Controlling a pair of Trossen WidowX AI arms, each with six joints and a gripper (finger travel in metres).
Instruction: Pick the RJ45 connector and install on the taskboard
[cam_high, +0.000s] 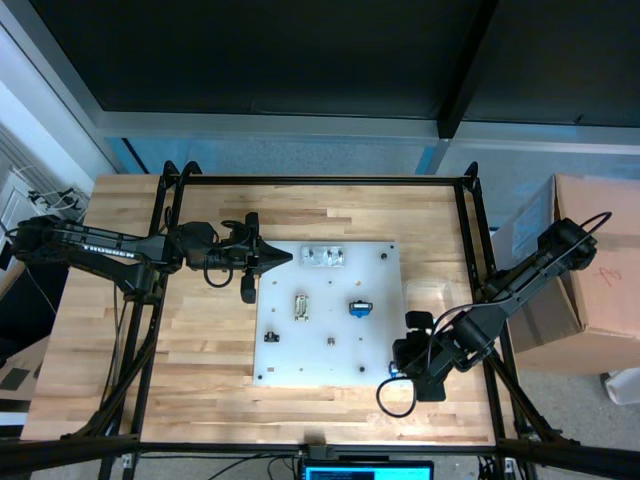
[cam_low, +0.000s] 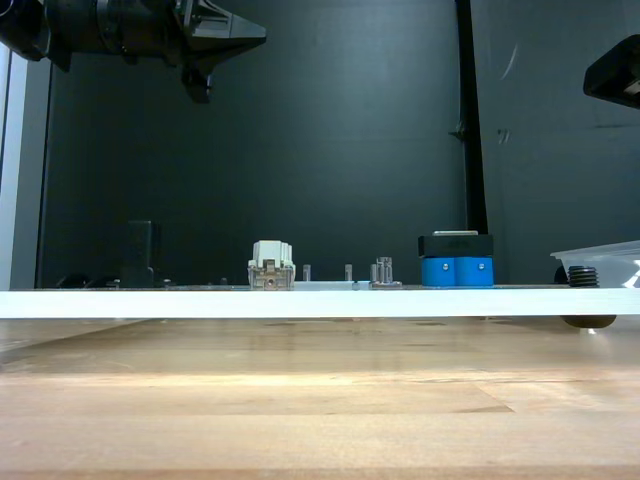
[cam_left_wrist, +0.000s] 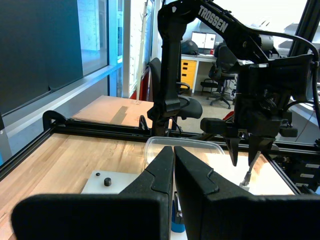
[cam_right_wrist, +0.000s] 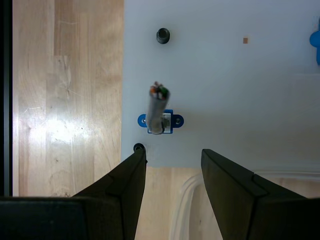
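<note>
**Already in its mount: the plug stands free of both claws**

The plug (cam_right_wrist: 159, 107) sits in a small blue mount (cam_right_wrist: 177, 120) near one edge of the white board (cam_right_wrist: 225, 75). Its short grey cable stub points up at the right wrist camera, with coloured wire ends showing at the cut. How deep it sits cannot be told from above. Nothing is touching it.

The right claw (cam_right_wrist: 173, 152) hangs above the board's near right corner. Its fingers are spread wide and hold nothing, and the plug lies just beyond their tips.

The left claw (cam_left_wrist: 173, 149) is raised high over the board's far left edge, well apart from the plug. It points across toward the right arm, with its fingers pressed together on nothing.

A clear plastic tray (cam_left_wrist: 185, 144) rests on the wooden table (cam_high: 200, 380) by the board's right side.
</note>
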